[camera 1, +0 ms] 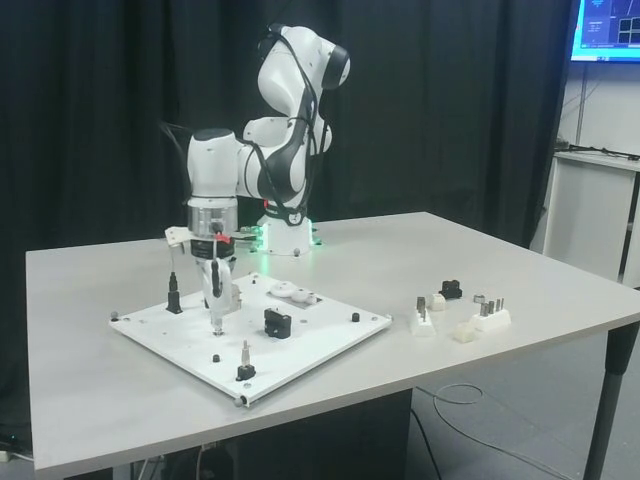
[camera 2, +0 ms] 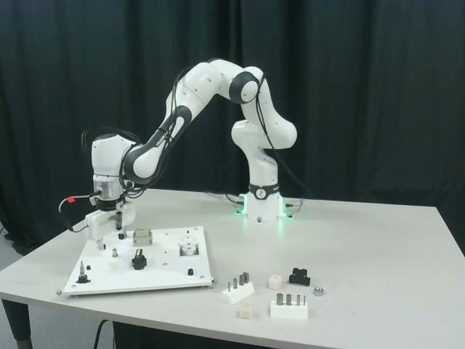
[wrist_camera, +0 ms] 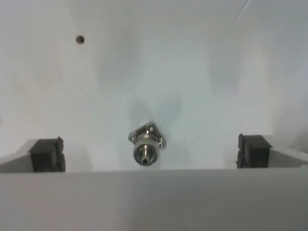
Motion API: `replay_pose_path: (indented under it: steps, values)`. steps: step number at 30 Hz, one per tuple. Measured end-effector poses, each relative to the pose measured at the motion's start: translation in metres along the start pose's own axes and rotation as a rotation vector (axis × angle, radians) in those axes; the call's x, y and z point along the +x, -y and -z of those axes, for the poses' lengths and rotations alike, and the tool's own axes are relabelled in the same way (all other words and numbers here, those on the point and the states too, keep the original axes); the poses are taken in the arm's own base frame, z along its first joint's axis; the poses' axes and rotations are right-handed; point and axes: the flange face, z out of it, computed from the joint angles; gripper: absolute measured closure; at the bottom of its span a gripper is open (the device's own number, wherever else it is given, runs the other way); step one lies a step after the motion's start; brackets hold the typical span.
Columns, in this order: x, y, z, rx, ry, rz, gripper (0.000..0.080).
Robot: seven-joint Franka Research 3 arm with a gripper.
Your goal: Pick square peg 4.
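The arm [camera 2: 218, 80] wore smooth, glossy white plastic shells with black joint bands. The surface [camera 1: 480, 260] was matt grey and smooth. On it, at lower left of both room views, lay a white board [camera 1: 320, 335], flat with a slight sheen; in the wrist view it looked smooth, faintly scuffed. At the centre of the wrist view stood a connector [wrist_camera: 146, 144] of bright, polished metal with a small flange and screws. The fingers [wrist_camera: 48, 155] had black, ribbed pads that looked like matt rubber. Behind everything hung a black curtain [camera 2: 378, 87] of matt cloth in soft folds. The holders [camera 2: 289, 309] at lower right looked like matt white plastic, carrying dull metal pegs [camera 2: 288, 299].
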Motion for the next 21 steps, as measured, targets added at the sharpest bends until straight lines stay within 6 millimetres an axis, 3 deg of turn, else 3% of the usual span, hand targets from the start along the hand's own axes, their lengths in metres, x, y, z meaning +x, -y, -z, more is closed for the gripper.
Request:
replay_pose_path:
  steps: [21]
  values:
    - [0.008,0.008,0.02,0.035,-0.03,0.026,0.0003]
